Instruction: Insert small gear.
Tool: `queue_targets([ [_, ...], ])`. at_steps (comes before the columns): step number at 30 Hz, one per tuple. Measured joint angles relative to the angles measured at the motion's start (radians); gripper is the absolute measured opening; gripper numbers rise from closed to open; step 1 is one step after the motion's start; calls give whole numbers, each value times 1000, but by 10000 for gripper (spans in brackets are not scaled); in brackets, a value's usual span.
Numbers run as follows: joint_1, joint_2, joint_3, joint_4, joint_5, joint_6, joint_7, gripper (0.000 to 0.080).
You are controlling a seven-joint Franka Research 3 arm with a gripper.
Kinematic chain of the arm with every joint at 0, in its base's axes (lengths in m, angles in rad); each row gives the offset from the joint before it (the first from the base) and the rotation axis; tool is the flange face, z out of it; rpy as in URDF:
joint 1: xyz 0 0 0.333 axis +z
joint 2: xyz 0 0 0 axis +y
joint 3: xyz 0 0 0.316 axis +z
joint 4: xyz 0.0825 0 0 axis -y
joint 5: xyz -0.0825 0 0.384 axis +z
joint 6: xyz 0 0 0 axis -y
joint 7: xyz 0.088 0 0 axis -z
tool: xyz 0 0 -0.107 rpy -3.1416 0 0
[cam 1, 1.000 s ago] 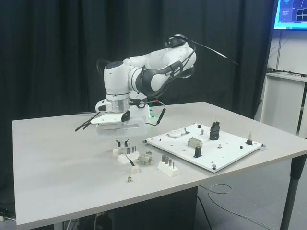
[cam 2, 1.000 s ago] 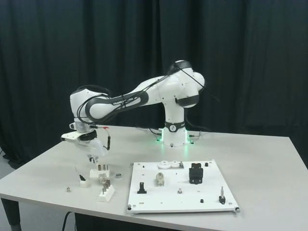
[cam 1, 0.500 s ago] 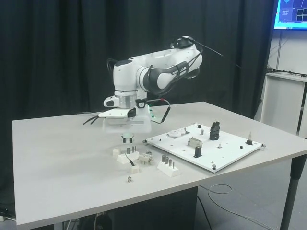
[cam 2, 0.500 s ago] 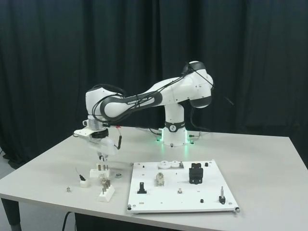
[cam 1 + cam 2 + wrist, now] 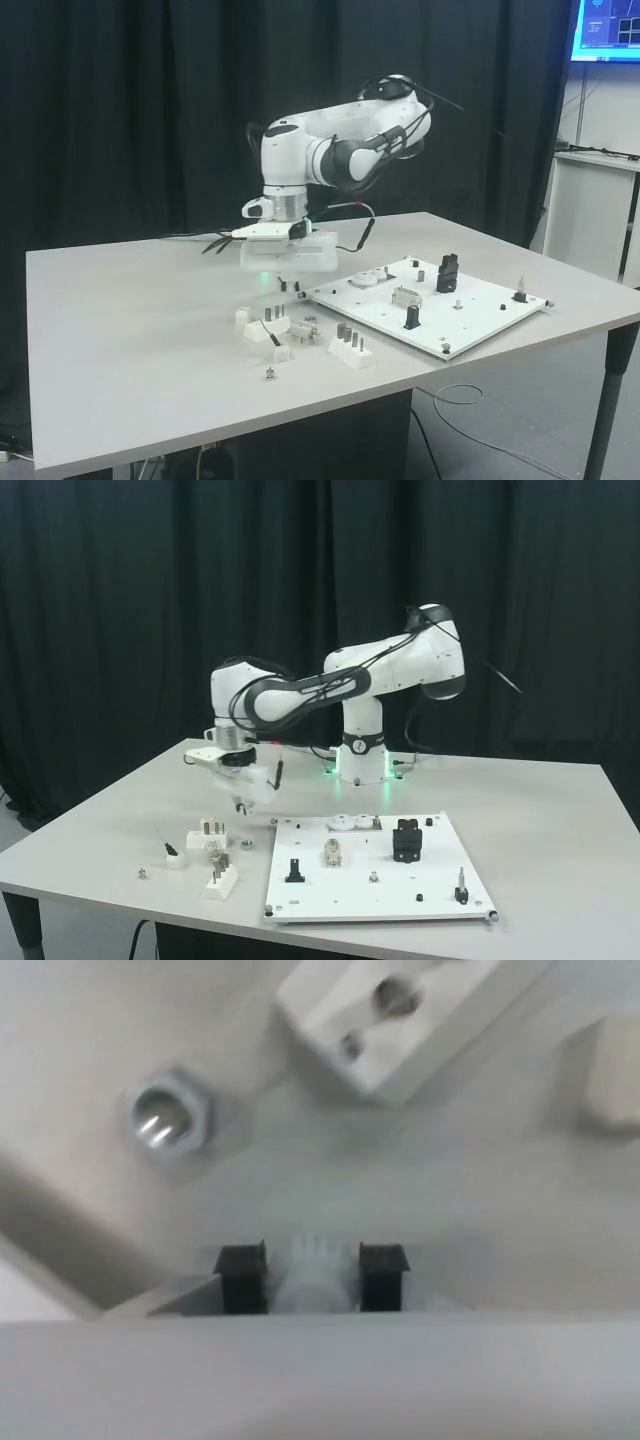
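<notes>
Above the table (image 5: 120,300), left of the white board (image 5: 470,320), the gripper (image 5: 312,1278) grasps a half-hidden small gear (image 5: 313,1278).

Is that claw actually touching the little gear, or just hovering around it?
Touching. In the wrist view the two black fingers press against either side of the white gear, with no gap showing; the claw holds it above the table.

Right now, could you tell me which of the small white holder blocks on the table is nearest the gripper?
The two-peg block, farthest back of the white blocks, just below and left of the gripper, which holds the small gear. The others sit closer to the table's front edge.
</notes>
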Motion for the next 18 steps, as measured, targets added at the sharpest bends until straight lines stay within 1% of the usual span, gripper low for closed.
queue_targets([
  [9,151,-8,-2,-92,22,48,81,196],
  [18,282,-20,-2,-143,23,91,184,196],
])
